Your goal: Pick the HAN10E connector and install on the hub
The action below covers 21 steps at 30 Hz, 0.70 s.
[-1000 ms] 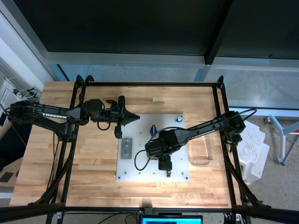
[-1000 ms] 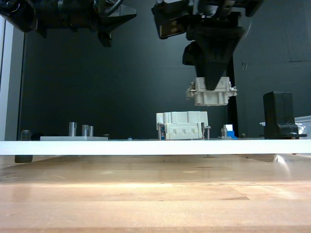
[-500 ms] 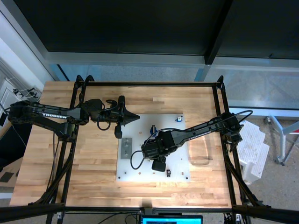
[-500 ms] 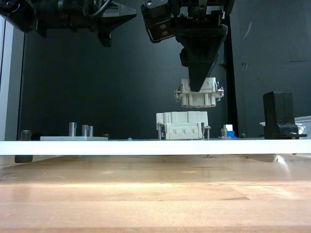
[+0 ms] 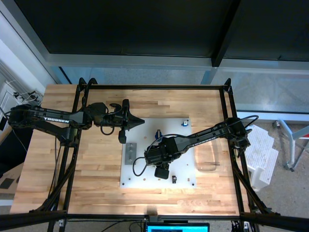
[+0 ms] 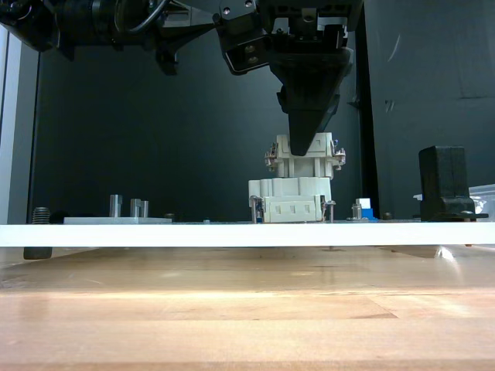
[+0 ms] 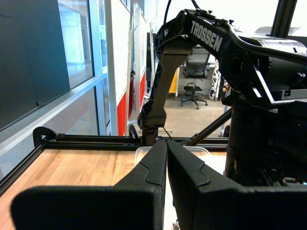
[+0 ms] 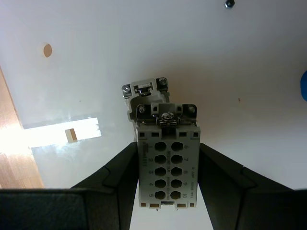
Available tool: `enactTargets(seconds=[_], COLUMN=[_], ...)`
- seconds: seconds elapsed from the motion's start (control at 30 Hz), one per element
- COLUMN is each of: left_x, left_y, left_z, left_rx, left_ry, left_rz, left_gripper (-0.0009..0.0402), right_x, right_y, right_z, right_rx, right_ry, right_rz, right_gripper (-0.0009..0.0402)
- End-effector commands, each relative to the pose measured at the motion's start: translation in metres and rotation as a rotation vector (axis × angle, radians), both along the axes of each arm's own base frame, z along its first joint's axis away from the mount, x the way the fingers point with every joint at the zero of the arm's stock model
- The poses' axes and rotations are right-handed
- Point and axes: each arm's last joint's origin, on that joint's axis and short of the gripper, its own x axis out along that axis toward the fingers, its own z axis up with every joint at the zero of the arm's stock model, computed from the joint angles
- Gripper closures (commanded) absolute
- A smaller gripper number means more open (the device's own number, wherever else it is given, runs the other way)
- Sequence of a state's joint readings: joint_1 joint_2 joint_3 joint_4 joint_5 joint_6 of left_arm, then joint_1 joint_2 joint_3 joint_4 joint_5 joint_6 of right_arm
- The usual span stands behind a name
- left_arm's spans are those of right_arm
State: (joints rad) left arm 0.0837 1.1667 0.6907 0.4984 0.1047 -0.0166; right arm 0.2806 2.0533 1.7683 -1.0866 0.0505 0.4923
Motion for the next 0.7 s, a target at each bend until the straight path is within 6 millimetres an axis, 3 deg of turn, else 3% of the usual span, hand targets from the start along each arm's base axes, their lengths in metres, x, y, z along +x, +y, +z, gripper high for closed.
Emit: enactTargets(seconds=[0.03,0.7], left_x=[0.000,0.000], left_y=[0.000,0.000], left_z=[0.000,0.000], left_rx=[0.000,0.000], left_ry=[-0.001,-0.001], left_rz=[0.000,0.000], left_gripper=[0.0393,0.0393], right_x=[0.000,0.010], right_y=[0.001,0.003], right_z=[0.000,-0.005], right_rx=[-0.002,-0.036], right_ry=[-0.003,0.001], right_rz=[0.009,0.133], right_gripper=[0.0368,0.0368])
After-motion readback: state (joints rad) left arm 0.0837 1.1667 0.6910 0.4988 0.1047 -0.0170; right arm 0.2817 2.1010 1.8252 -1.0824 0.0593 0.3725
